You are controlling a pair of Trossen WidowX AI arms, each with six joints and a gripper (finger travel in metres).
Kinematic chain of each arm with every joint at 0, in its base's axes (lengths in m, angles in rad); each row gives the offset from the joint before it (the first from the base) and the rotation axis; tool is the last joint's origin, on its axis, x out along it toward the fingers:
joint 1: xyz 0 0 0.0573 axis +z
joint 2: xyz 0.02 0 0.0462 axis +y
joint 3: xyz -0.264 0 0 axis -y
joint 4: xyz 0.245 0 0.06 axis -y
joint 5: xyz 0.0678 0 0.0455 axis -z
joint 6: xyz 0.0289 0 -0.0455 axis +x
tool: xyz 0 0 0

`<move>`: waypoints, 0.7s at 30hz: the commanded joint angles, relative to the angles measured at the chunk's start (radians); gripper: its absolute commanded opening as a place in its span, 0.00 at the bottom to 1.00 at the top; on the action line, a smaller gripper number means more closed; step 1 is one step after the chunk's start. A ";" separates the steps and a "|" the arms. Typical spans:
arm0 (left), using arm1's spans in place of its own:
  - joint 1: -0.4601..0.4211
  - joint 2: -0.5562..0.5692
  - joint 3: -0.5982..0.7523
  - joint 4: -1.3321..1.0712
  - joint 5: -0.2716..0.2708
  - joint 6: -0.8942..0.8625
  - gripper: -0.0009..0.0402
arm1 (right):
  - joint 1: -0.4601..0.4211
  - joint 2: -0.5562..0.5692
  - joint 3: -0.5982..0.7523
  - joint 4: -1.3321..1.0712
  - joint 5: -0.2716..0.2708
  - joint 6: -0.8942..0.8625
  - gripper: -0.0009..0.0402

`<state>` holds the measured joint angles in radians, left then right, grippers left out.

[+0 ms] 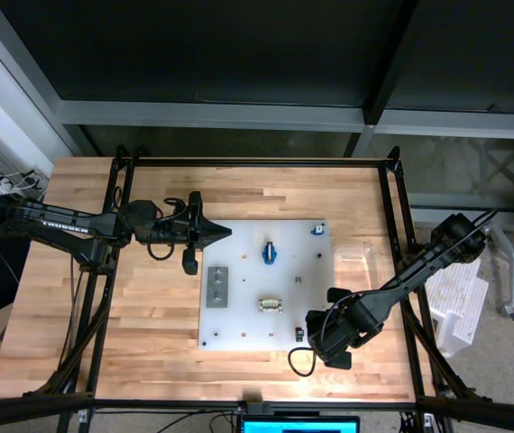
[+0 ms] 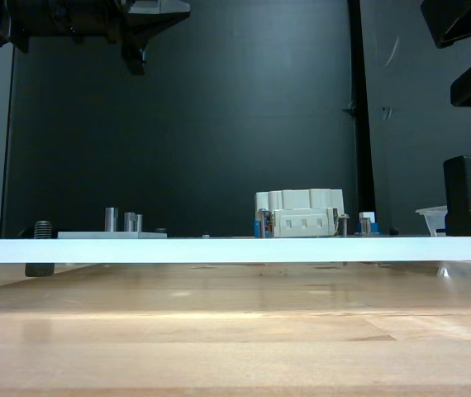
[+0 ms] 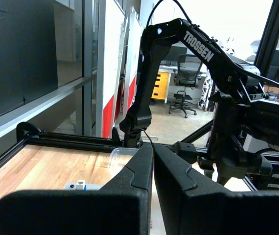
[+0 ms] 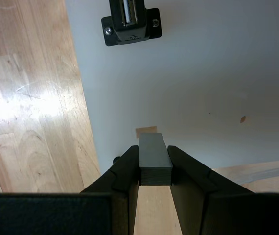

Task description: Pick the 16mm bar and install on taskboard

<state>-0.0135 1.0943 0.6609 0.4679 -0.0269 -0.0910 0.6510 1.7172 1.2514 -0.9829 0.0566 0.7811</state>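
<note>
pick done, install not yet. dark grey rectangular metal bar clamped between the fingers of the right gripper, end pointing down toward the near right corner of the white task board, close to that board's near edge. held clear of the surface, in no seat, touching nothing but the 2 finger pads. same right gripper seen from above hanging just over that corner, partly over the light wooden tabletop. small black socket fixed to the board just beyond the bar.

left gripper raised high above the far left corner of the board, fingers pressed together on nothing.

left to do, judging by the layout: carrying the bar across to its seat, lining it up, pressing it home, letting go. likeliest seat somewhere on the flat grey metal plate near the board's left edge, with short pegs standing on it in the low view; cannot tell which opening takes the 16mm size. roughly halfway along, no more.
</note>
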 commanded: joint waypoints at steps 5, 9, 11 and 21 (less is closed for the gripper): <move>0.000 0.000 0.000 0.000 0.000 0.000 0.02 | -0.003 0.021 0.000 0.011 -0.001 -0.021 0.02; 0.000 0.000 0.000 0.000 0.000 0.000 0.02 | -0.003 0.029 -0.001 0.017 -0.002 -0.022 0.02; 0.000 0.000 0.000 0.000 0.000 0.000 0.02 | -0.003 0.030 -0.001 0.016 -0.002 -0.022 0.02; 0.000 0.000 0.000 0.000 0.000 0.000 0.02 | -0.003 0.030 -0.029 0.050 -0.006 -0.012 0.02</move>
<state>-0.0135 1.0946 0.6609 0.4675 -0.0269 -0.0914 0.6479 1.7428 1.2274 -0.9405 0.0528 0.7654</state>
